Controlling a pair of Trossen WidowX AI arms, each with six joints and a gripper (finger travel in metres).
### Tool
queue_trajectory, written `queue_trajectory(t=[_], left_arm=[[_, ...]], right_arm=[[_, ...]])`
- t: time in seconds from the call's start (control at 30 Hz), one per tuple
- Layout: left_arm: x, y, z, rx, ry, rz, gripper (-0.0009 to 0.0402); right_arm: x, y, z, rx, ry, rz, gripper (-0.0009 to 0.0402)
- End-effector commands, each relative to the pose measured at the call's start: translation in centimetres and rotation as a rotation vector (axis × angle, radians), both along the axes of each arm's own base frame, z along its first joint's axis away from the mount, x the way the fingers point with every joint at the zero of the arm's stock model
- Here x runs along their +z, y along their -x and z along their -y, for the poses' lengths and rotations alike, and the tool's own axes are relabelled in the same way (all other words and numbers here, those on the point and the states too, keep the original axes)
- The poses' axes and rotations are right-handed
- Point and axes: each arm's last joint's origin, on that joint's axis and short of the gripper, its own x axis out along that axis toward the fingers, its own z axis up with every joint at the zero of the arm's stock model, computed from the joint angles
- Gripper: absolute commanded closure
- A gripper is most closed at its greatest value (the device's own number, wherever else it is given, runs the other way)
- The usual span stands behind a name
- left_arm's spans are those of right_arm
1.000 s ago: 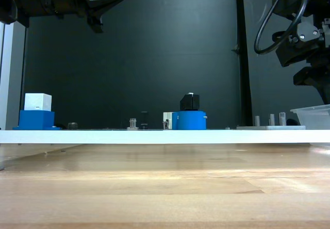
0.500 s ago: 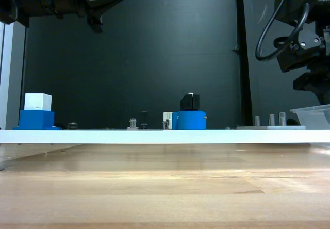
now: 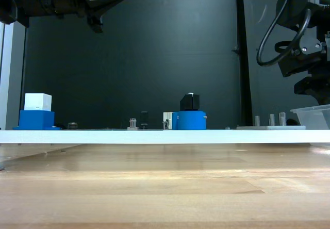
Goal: Pick the 16mm cylinder and place it in the taskboard
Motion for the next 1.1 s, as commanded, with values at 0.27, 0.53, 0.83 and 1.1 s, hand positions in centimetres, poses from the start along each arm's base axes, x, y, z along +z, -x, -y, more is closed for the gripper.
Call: queue_trajectory(t=[0.27, 0.53, 0.83, 1.1], left_arm=[[0.0, 0.0, 0.0, 0.000, 0.000, 0.000, 0.0393], [0.0, 0.0, 0.0, 0.000, 0.000, 0.001, 0.0393], [0.0, 0.0, 0.0, 0.000, 0.000, 0.001, 0.0393], [0.0, 0.0, 0.0, 0.000, 0.000, 0.000, 0.0393]], right_arm=[[0.0, 0.0, 0.0, 0.005, 0.001, -0.001, 0.0294], [0.0, 0.0, 0.0, 0.009, 0.002, -0.001, 0.0345], [0.0, 0.0, 0.0, 0.013, 0.003, -0.002, 0.0375], [1.9, -0.3, -0.1, 0.036, 0.017, -0.027, 0.0377]])
